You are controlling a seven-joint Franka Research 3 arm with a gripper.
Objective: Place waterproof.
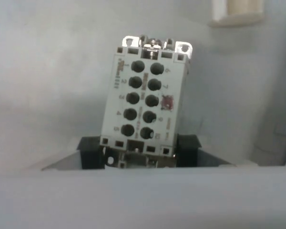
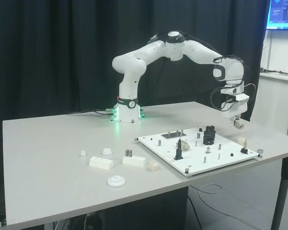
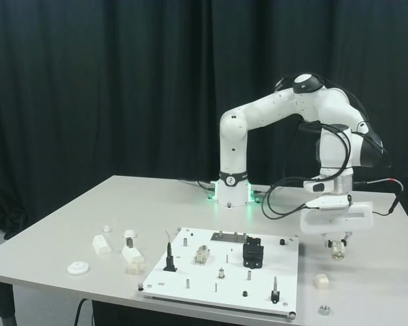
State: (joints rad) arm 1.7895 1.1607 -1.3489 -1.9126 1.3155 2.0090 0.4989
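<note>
The hand (image 3: pixel 337 248), clamped on the waterproof connector (image 1: pixel 144 102), hangs above the grey table (image 2: pixel 48 143) beside the white board's (image 3: pixel 211 285) edge; its fingertips mostly hidden. Black curtains (image 3: pixel 122 81) behind.

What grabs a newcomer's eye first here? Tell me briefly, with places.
The white arm arches from its green-lit base at the table's back, out past the white board. Its tool holds a small grey connector block with ten dark holes above the grey table. Small white parts lie loose beside the board.
</note>
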